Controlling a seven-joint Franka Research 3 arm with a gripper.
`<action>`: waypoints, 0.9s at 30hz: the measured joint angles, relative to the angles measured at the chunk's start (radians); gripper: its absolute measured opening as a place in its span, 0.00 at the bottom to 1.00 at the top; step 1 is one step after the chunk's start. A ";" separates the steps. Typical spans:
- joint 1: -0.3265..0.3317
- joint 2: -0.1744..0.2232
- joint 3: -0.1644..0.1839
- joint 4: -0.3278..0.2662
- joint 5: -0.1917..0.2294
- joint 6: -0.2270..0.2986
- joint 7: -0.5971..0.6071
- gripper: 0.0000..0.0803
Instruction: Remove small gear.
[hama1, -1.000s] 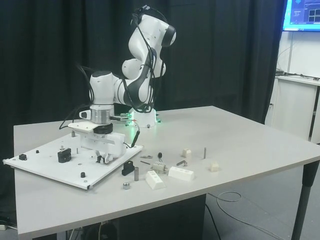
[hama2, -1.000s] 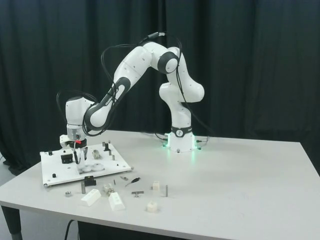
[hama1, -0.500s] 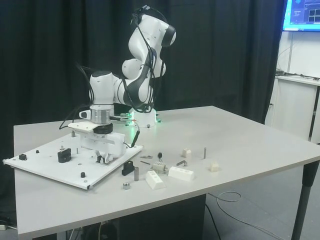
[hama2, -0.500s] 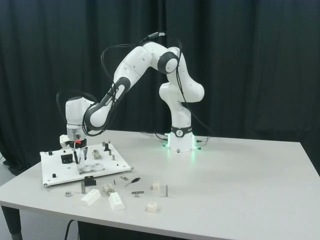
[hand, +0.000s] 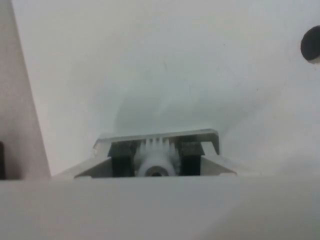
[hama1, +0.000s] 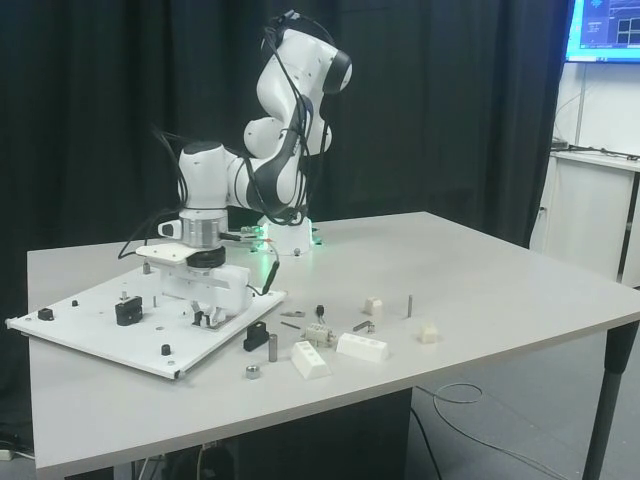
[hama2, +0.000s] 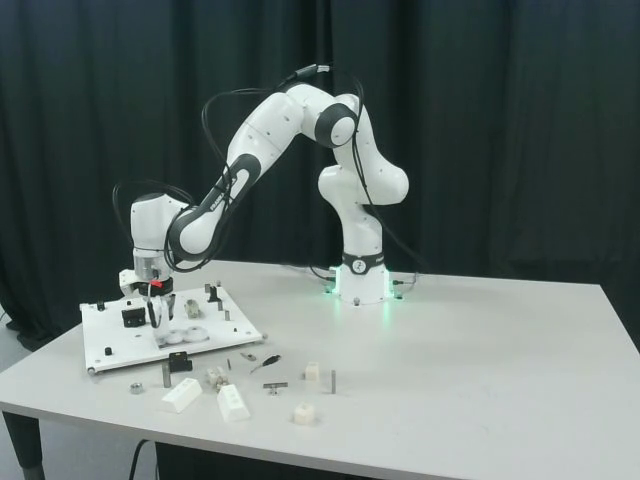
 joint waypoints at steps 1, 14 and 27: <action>0.000 0.000 0.000 0.000 0.000 0.000 0.003 0.24; 0.000 0.000 0.000 0.001 -0.001 -0.002 -0.050 0.24; 0.000 -0.001 -0.001 0.001 -0.002 -0.003 0.010 0.24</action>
